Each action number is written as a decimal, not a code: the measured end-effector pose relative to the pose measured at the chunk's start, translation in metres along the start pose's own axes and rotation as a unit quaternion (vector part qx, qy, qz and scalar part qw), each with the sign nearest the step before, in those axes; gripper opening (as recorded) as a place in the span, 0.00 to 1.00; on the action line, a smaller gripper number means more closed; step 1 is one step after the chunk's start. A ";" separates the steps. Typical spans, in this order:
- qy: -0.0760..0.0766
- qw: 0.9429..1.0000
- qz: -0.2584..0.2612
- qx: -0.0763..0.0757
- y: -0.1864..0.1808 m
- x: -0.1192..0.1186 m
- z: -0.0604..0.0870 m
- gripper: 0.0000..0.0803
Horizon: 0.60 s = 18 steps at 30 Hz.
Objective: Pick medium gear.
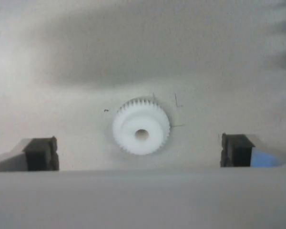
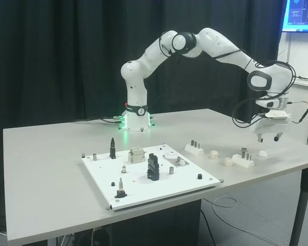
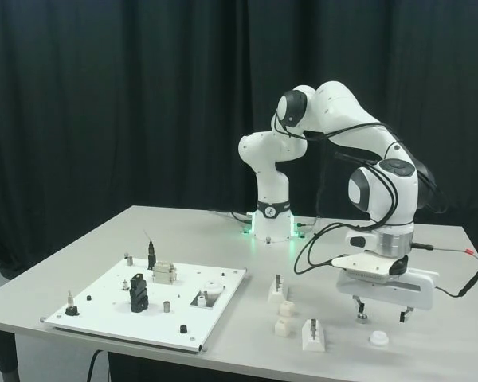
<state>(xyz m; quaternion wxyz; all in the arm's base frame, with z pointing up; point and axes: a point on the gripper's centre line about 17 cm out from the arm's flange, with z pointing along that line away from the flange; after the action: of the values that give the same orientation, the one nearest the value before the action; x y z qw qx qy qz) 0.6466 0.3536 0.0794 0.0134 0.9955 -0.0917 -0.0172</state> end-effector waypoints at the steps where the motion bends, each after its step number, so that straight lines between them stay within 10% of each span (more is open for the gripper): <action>1: 0.000 1.000 0.000 -0.001 0.000 0.000 0.000 0.96; 18: -0.008 1.000 0.008 -0.006 0.005 -0.004 0.021 0.99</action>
<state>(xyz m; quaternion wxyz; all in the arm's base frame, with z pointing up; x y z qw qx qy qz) 0.6412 0.3492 0.0588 0.0189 0.9945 -0.0995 -0.0257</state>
